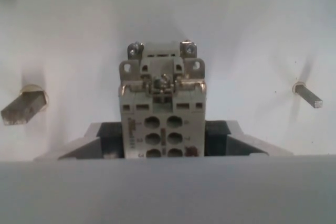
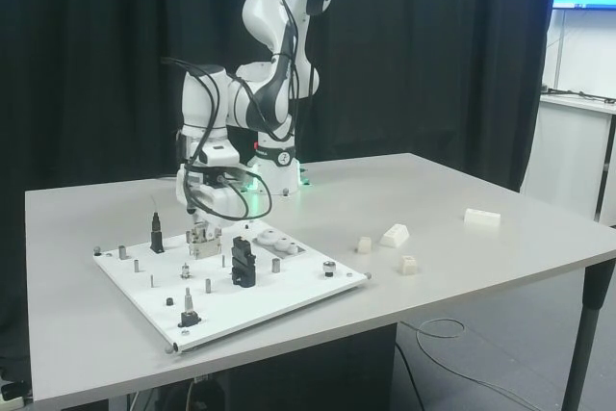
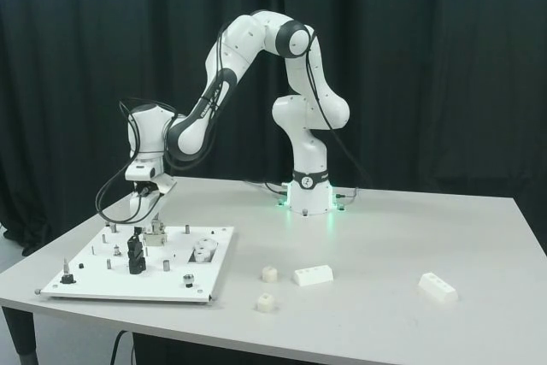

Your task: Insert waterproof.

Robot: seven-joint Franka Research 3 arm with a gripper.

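The waterproof connector [image 1: 161, 109] is a pale block with round holes in its face and metal clips and screws on its end. It stands in a grey socket housing [image 1: 236, 141] on the white board [image 1: 252, 35]. In the first room view the connector [image 2: 202, 242] stands near the board's middle, and my gripper [image 2: 197, 221] hangs just above it. The second room view shows the same: the gripper [image 3: 144, 211] is over the connector [image 3: 156, 235]. A grey band hides the connector's lower part in the wrist view.
Two metal pegs [image 1: 23, 107] [image 1: 307, 95] stick out of the board on either side of the connector. A black part [image 2: 242, 262] stands close beside it, with more pegs and small fixtures around. Several white blocks [image 2: 395, 235] lie on the grey table [image 2: 500, 267].
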